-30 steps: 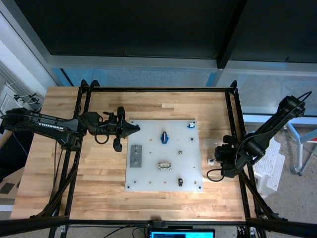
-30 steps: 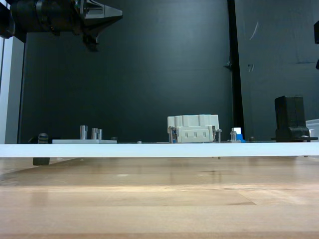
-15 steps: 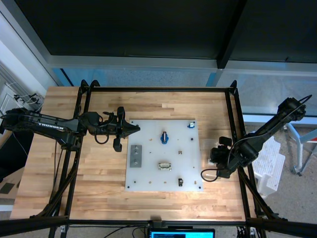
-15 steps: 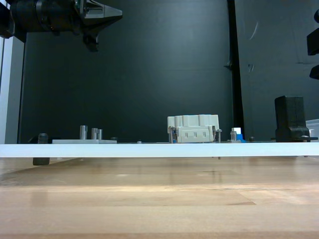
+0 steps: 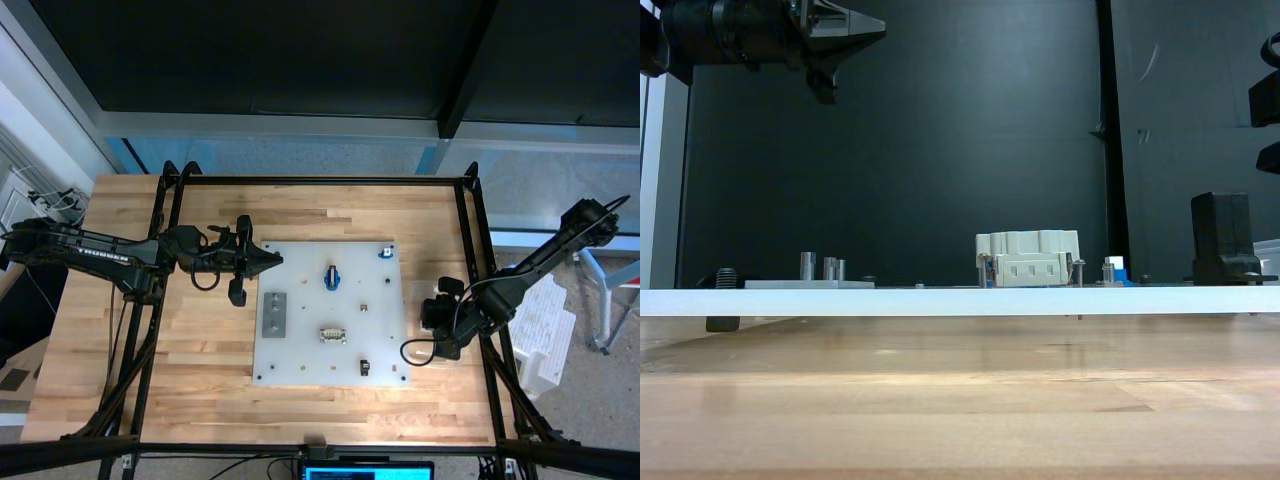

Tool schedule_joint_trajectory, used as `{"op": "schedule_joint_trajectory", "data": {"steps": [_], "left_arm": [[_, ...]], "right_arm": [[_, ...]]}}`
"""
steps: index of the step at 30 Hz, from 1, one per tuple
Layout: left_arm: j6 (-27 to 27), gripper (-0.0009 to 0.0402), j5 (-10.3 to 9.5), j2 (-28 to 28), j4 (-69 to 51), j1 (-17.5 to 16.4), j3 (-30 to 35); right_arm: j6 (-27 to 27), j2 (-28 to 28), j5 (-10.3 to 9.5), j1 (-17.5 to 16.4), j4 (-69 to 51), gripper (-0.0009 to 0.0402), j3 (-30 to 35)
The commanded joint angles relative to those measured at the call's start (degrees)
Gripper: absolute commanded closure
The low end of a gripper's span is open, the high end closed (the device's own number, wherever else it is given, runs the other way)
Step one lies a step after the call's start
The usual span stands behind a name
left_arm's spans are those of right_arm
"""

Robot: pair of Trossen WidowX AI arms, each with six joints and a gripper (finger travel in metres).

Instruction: Pick the USB connector and install on taskboard

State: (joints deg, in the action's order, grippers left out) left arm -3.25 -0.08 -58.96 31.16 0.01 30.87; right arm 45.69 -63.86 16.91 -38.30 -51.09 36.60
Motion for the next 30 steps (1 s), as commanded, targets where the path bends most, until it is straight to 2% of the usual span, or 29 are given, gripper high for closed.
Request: {"op": "schedule_joint_trajectory", "data": {"steps": [1,21,30], "left_arm": [[0.0,0.0393,0.02,0.0,0.0,0.0,0.0],[0.0,0.0393,0.02,0.0,0.0,0.0,0.0],[0.0,0.0393,0.02,0.0,0.0,0.0,0.0]], "right_arm": [[-0.4,-1.3,0.07,0.0,1.3,0.0228,-0.5],[-1.4,-2.7,-0.02,0.3,3.4,0.0231,-2.1],[-1.7,-2.7,0.02,0.3,3.6,0.028,-2.1]]}}
